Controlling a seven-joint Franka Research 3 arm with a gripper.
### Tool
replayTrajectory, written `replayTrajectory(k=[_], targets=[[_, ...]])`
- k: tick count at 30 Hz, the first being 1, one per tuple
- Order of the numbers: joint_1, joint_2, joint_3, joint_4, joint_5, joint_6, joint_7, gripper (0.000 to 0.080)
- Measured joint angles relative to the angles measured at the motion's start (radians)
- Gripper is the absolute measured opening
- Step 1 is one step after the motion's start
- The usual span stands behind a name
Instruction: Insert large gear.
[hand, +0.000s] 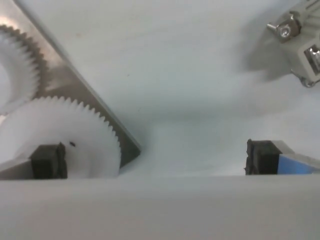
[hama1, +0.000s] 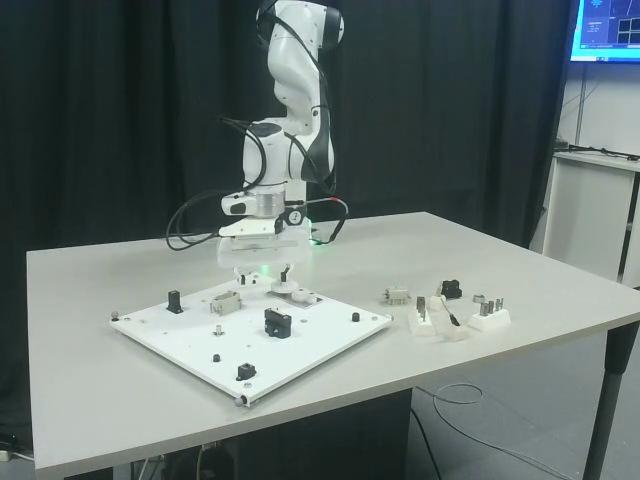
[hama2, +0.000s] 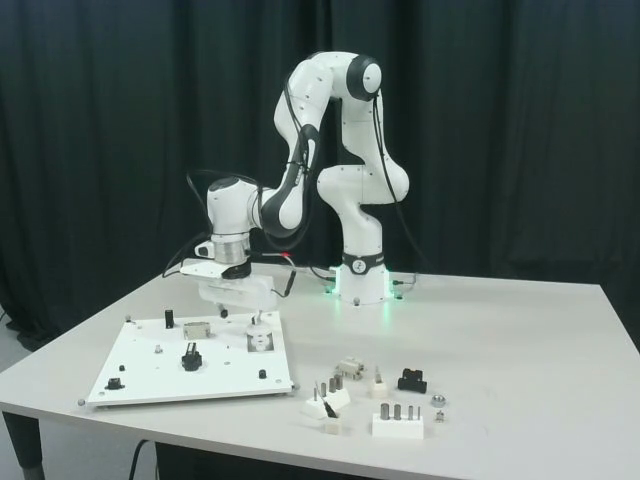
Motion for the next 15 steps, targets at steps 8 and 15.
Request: replayTrajectory(k=[8, 15], targets=[[0.0, 0.001, 0.001, 0.0, 0.0, 0.008, -0.029, 0.08], [0.009, 0.0, 0.007, 0.0, 0.001, 0.008, -0.121, 0.08]])
